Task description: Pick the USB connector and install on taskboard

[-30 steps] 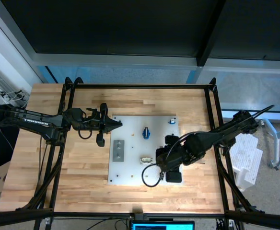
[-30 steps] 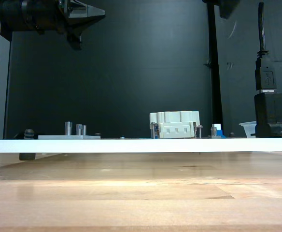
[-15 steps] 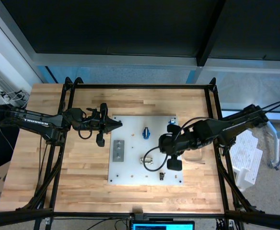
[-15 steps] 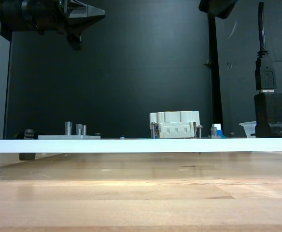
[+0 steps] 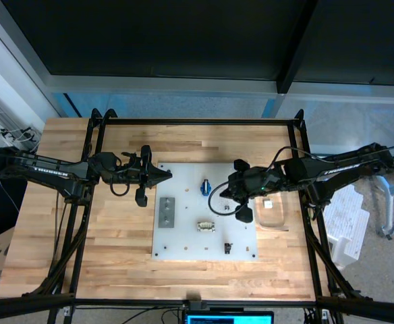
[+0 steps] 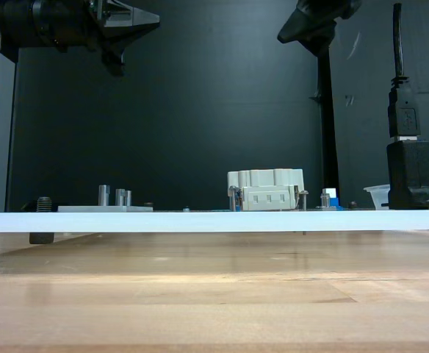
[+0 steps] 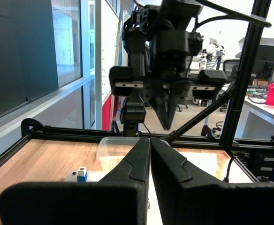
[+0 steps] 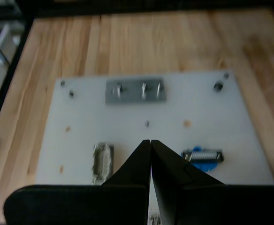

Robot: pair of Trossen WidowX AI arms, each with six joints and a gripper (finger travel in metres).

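Note:
The USB connector [image 5: 228, 248] stands upright in its black socket near the front right of the white taskboard [image 5: 183, 236]. In the low view the USB connector [image 6: 407, 165] is a dark plug with a cable stub rising from it, and nothing holds it. My right gripper [image 5: 225, 194] hovers shut and empty over the board's right middle, high above the taskboard [image 6: 200, 220]. The right wrist view shows its fingers [image 8: 141, 159] pressed together above the taskboard [image 8: 127, 112]. My left gripper [image 5: 168, 175] is shut and parked over the board's far left corner.
On the board are a blue knob [image 5: 206, 187], a grey metal block [image 5: 166, 210] and a silver multi-pin connector [image 5: 206, 226]. A clear tray [image 5: 272, 214] holding a small white square piece [image 5: 268, 203] sits just right of the board. Black frame rails border the table.
My right gripper has lifted away from the USB connector and drawn back toward the board's far right. The connector stays standing in its socket. The left arm has not moved.

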